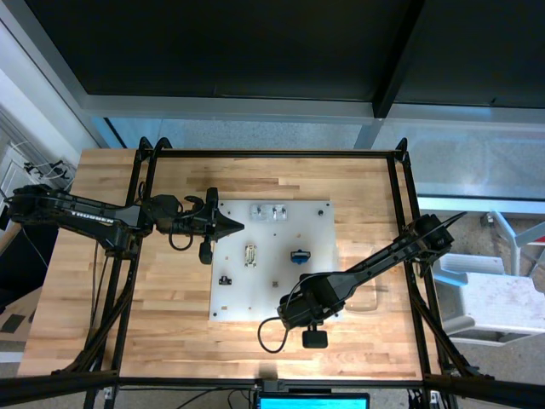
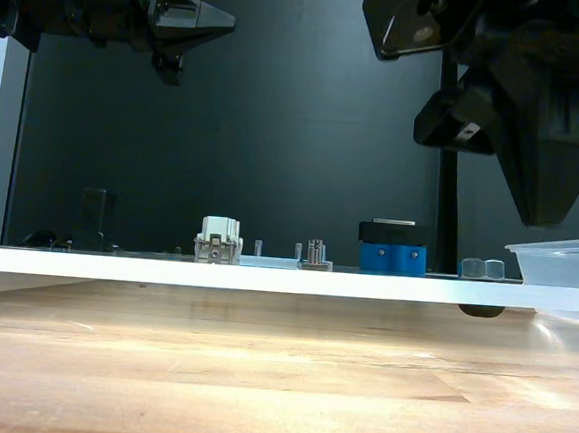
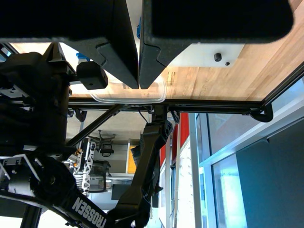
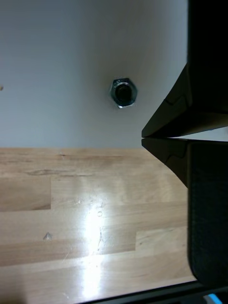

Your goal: Unfasten the M12 fastener and place in the container

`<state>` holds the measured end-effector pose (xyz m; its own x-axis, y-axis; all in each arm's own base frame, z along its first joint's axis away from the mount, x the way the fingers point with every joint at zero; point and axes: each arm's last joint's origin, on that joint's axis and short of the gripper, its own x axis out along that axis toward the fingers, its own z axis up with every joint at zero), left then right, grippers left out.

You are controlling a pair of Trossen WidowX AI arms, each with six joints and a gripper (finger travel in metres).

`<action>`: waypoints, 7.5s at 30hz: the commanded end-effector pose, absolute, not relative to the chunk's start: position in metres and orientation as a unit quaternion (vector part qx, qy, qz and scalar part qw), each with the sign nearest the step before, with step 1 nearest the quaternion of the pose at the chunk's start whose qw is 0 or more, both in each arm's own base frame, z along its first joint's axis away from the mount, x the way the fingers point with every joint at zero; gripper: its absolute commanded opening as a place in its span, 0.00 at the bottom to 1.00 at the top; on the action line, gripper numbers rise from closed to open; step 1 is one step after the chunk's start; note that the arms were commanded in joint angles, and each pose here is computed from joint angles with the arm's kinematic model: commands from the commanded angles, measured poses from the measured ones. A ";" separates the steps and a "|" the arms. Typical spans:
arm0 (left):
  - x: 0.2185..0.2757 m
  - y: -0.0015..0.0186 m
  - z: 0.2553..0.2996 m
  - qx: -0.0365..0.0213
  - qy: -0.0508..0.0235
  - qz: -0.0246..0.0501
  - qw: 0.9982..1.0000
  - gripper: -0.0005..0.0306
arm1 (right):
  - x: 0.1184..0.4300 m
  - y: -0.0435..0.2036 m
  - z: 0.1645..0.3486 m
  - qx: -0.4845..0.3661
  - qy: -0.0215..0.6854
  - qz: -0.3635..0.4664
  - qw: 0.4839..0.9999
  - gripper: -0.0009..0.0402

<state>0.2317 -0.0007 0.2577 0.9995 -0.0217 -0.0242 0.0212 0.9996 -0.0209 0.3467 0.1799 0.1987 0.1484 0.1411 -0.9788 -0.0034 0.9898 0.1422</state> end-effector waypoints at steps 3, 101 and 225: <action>0.2317 -0.0007 0.2577 -0.010 0.012 -0.011 1.000 0.02 | 0.347 0.178 0.186 0.064 0.647 0.052 0.758 0.02; 0.2317 -0.0007 0.2577 -0.010 0.012 -0.011 1.000 0.02 | 0.338 0.154 0.189 0.010 0.609 -0.109 0.785 0.02; 0.2317 -0.0006 0.2577 -0.010 0.012 -0.011 1.000 0.02 | 0.343 0.155 0.191 0.026 0.630 -0.094 0.770 0.02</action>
<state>0.2317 -0.0007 0.2577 0.9995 -0.0214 -0.0238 0.0209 0.9996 -0.0213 0.3434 0.1550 0.1891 0.1881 -0.1210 -0.9747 0.1789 0.9800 -0.0871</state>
